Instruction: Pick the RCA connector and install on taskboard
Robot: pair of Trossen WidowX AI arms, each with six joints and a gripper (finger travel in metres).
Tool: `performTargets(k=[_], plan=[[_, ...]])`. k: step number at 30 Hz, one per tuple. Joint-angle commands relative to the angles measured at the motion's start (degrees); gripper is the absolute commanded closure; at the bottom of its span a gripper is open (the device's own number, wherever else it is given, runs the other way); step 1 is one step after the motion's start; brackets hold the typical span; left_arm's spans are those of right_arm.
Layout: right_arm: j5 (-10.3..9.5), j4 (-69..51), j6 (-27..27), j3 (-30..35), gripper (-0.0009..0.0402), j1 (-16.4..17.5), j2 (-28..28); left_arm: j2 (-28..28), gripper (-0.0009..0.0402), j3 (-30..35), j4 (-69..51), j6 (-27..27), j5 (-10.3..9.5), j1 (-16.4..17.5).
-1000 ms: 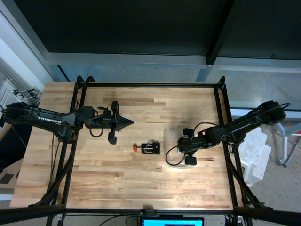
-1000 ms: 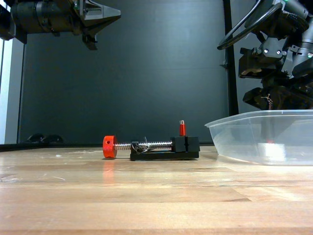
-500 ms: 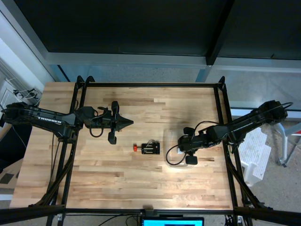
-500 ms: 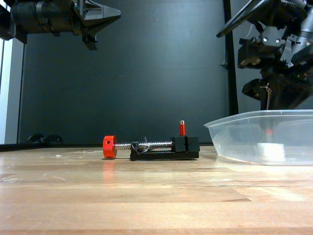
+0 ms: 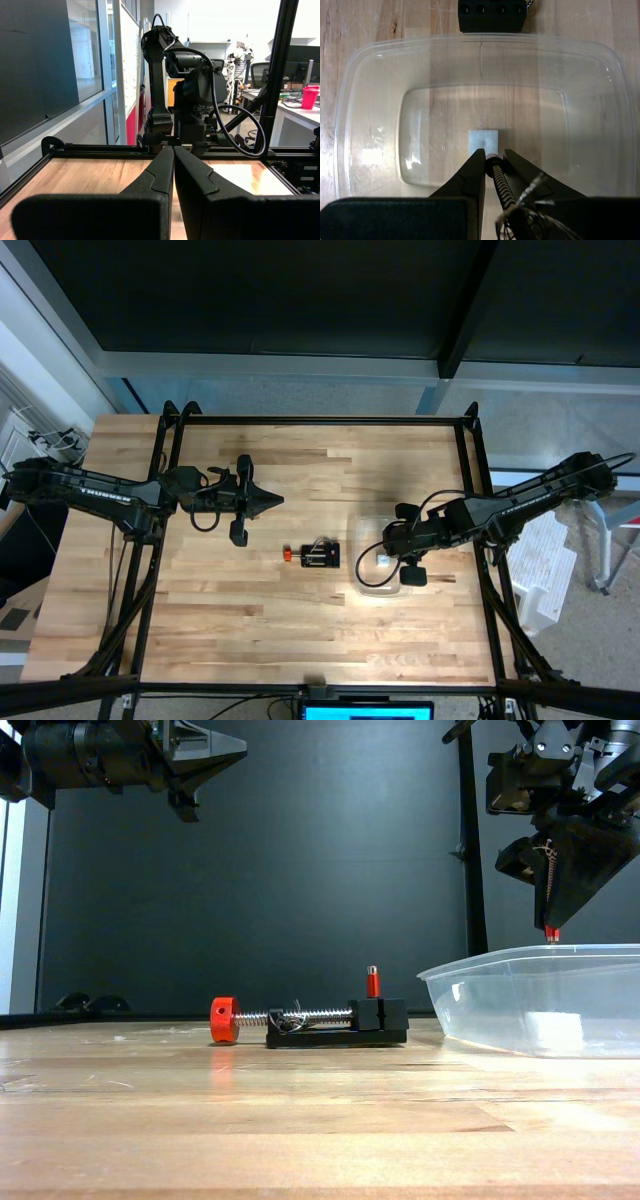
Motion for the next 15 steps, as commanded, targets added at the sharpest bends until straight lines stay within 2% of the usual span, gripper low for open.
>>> performTargets(k=[1, 8, 15], plan=[[0.00, -0.1, 0.1, 0.2, 0.0391, 0.0, 0.0, 0.0, 0.0393, 0.0, 0.0, 0.0, 0.00, 0.0], [0.00, -0.1, 0.1, 1.5, 0.0393, -0.9, 0.3, 0.0, 0.0393, 0.0, 0.0, 0.0, 0.00, 0.0], [0.02, -0.2, -0.3, 4.8, 0.0393, -2.7, 3.8, 0.0, 0.0393, 0.0, 0.0, 0.0, 0.00, 0.0]])
